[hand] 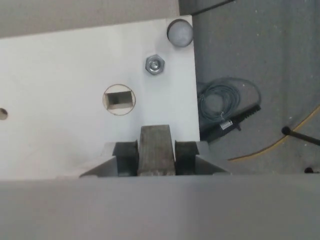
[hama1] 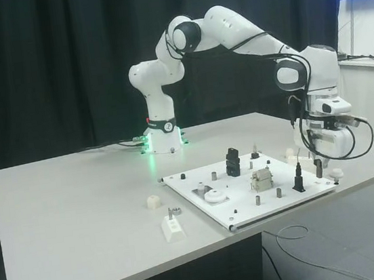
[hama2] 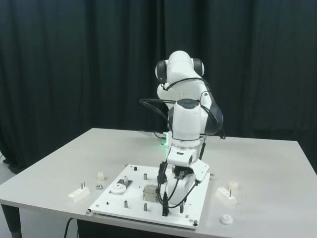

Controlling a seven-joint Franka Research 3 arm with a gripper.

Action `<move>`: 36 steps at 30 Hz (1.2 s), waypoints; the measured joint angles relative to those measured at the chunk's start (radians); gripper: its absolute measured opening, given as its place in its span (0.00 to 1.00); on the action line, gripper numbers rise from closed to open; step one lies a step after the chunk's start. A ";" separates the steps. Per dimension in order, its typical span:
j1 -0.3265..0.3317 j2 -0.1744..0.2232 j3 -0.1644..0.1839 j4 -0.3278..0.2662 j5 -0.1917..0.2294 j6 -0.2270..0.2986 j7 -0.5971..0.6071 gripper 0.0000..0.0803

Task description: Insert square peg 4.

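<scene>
In the wrist view my gripper [hand: 156, 159] is shut on a grey square peg [hand: 156, 142], held upright between its black fingers [hand: 126, 157]. The square hole [hand: 119, 99], inside a round inlay in the white board [hand: 60, 100], lies a short way ahead of the peg tip, a little to one side. The peg hangs above the board near its edge. In the first room view the gripper [hama1: 319, 159] hovers over the right end of the board [hama1: 199, 179]. The second room view has the gripper [hama2: 180, 197] low over the board [hama2: 148, 218].
A hex nut [hand: 155, 64] and a round grey knob [hand: 179, 32] sit on the board beyond the hole. Black parts [hama1: 231, 162], a white disc [hama1: 214, 196] and pins stand on the board. White blocks [hama1: 171, 228] lie on the table. A coiled cable [hand: 225, 97] lies on the floor.
</scene>
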 joint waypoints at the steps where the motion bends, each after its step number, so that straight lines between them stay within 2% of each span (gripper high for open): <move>1: 0.000 0.004 -0.001 0.003 0.001 0.000 -0.003 0.19; 12: 0.001 0.030 -0.004 0.024 0.006 -0.005 -0.018 0.19; 28: 0.003 0.036 -0.004 0.030 0.015 -0.033 -0.019 0.19; 36: 0.008 0.043 -0.004 0.030 0.037 -0.034 -0.019 0.19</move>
